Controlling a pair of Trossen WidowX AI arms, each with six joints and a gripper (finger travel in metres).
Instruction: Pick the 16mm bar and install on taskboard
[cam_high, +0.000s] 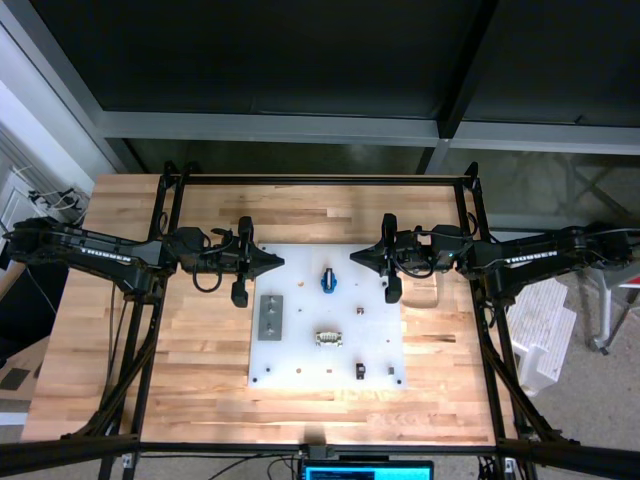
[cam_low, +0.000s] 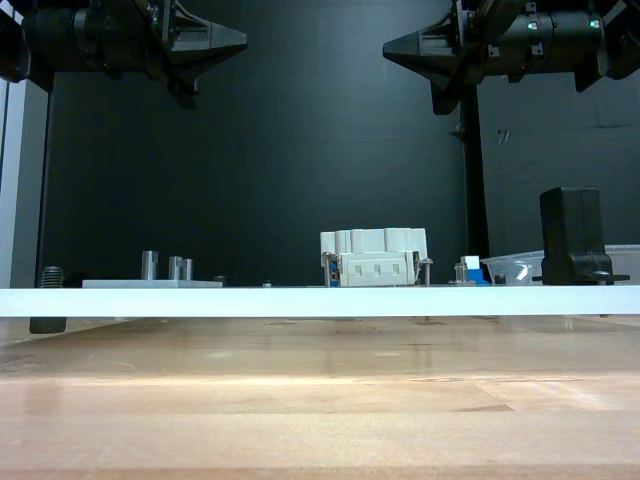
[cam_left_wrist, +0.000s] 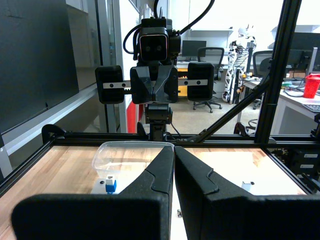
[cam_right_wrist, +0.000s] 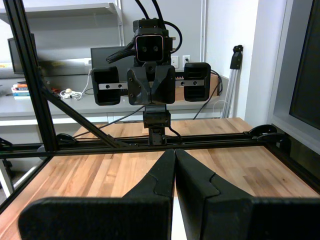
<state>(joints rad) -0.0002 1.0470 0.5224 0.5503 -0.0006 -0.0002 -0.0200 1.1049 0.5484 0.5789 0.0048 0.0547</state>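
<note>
The taskboard (cam_high: 300, 355) is a white square plate lying mid-table, carrying a grey metal block (cam_high: 270, 316), a blue knob (cam_high: 329, 281) and a white connector (cam_low: 372, 258). My left gripper (cam_high: 278, 261) hovers shut and empty above the board's far left corner, pointing right. My right gripper (cam_high: 355, 256) hovers shut and empty above the far edge, pointing left, facing the other. In the wrist views the left gripper (cam_left_wrist: 174, 149) and right gripper (cam_right_wrist: 175, 150) each have their fingers pressed together. The 16mm bar does not show in any view.
A small clear plastic tray (cam_left_wrist: 132, 152) sits by the board's far right side, under the right arm. A black upright part (cam_low: 572, 238) stands at the board's near right. A black frame (cam_high: 320, 181) rings the wooden table.
</note>
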